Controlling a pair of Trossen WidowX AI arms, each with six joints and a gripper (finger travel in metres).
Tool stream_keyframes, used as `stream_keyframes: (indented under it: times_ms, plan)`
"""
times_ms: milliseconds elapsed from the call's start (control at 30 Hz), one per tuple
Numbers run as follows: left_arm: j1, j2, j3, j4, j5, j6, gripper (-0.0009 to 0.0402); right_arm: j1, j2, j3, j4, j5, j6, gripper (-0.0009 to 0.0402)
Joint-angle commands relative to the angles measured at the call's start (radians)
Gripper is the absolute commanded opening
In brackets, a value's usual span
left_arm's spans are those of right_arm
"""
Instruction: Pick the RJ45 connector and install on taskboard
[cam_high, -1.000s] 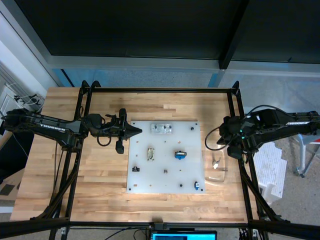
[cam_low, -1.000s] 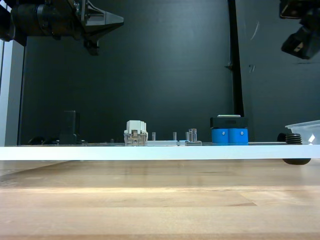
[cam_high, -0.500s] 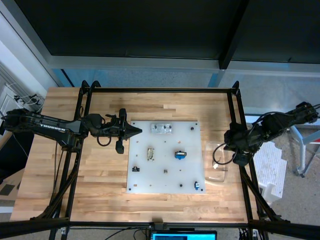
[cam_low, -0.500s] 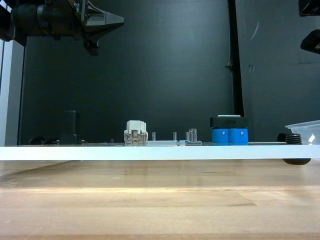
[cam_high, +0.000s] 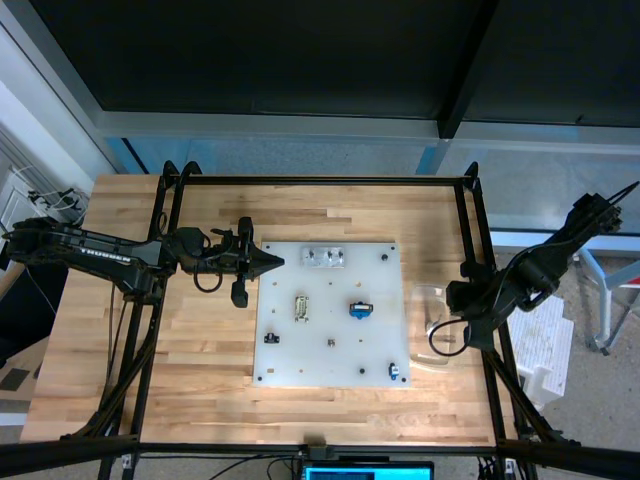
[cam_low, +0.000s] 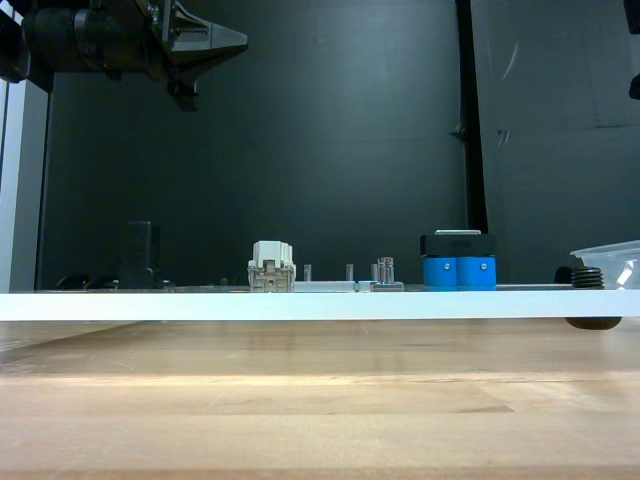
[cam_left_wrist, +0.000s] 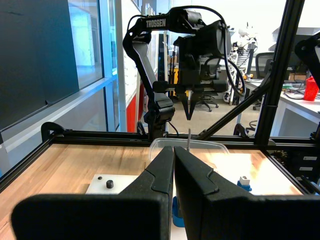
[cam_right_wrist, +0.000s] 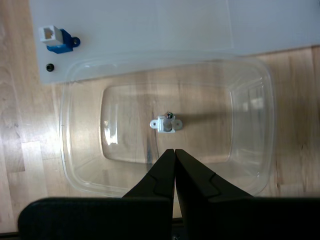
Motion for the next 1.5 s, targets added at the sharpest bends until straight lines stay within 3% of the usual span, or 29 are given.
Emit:
stream_keyframes:
  times_ms: [33, 200, 467, 633, 767, 1000, 1500]
  plan:
    - [0.0, 0.0, 0.0, 0.0, 0.0, 0.0, 0.0, 0.035, 0.017, -0.002, 0.003, 0.02, 0.056, 0.0]
    - [0.0, 0.0, 0.0, 0.0, 0.0, 0.0, 0.0, 0.074, 0.035, -0.016, 0.008, 0.024, 0.099, 0.0019]
    - [0.0, 0.0, 0.0, 0.0, 0.0, 0.0, 0.0, 0.082, 0.037, -0.086, 0.075, 0.043, 0.124, 0.0139]
    - [0.0, 0.0, 0.0, 0.0, 0.0, 0.0, 0.0, 0.083, 0.038, -0.134, 0.128, 0.05, 0.114, 0.0183]
    - [0.0, 0.0, 0.0, 0.0, 0.0, 0.0, 0.0, 0.082, 0.038, -0.159, 0.157, 0.054, 0.111, 0.0195]
    - [0.0, 0.0, 0.0, 0.0, 0.0, 0.0, 0.0, 0.074, 0.037, -0.175, 0.161, 0.102, 0.084, 0.0205]
    - [0.0, 0.0, 0.0, 0.0, 0.0, 0.0, 0.0, 0.042, 0.038, -0.241, 0.238, 0.093, 0.058, 0.0224]
